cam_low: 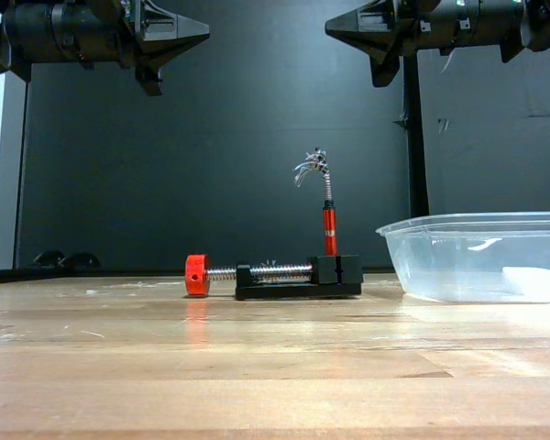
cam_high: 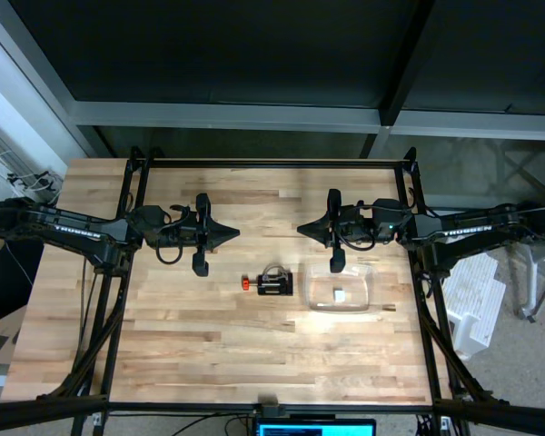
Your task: Remove the RCA connector from the receptacle and place in the container
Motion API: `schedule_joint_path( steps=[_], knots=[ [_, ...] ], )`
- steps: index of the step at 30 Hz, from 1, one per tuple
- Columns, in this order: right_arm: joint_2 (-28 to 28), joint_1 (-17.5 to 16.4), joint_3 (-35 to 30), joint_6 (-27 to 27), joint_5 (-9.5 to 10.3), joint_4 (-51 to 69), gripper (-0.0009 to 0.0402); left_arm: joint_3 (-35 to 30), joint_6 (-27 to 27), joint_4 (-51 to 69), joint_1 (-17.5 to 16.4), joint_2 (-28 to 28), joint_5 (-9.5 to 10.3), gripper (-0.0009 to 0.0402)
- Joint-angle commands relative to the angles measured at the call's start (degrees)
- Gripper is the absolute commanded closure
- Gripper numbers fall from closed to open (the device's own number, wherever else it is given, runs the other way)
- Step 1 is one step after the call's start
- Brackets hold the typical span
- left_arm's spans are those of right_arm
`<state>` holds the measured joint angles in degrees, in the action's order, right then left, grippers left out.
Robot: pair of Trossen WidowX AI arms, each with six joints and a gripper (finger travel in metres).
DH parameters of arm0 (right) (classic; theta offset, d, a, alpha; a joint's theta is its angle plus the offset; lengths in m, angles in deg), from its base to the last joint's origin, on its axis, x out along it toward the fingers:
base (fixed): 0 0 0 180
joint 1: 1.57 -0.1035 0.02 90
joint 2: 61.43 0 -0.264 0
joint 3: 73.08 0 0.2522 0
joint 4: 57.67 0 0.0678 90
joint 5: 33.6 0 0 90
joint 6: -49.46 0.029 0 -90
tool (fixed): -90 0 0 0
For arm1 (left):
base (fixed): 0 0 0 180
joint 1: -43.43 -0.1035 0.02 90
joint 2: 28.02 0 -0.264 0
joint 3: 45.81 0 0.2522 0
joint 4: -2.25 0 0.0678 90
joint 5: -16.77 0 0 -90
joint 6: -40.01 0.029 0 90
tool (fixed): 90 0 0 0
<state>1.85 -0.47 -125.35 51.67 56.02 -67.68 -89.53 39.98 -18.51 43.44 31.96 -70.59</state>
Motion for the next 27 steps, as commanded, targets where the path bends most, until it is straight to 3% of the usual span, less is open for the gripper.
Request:
schedule_joint_path(
  steps=[1, 12, 24, 27],
  knots=[
    [0.48, -0.02, -4.04, 0.37, 0.00, 11.43, 0.0393, 0.00, 0.02, -0.02, 0.00, 0.00, -0.02, 0.0393],
    [9.64, -1.18, -21.68, 0.26, 0.00, 50.66, 0.0393, 0.00, 0.00, -0.02, 0.00, 0.02, -0.02, 0.0393],
    [20.24, -4.59, -30.27, 0.52, -0.33, 63.43, 0.0380, 0.00, 0.00, -0.02, 0.00, 0.02, -0.02, 0.0393],
    [22.47, -5.86, -31.52, 0.52, -2.95, 64.06, 0.0354, 0.00, 0.00, -0.02, 0.00, 0.02, -0.02, 0.0393]
  ],
)
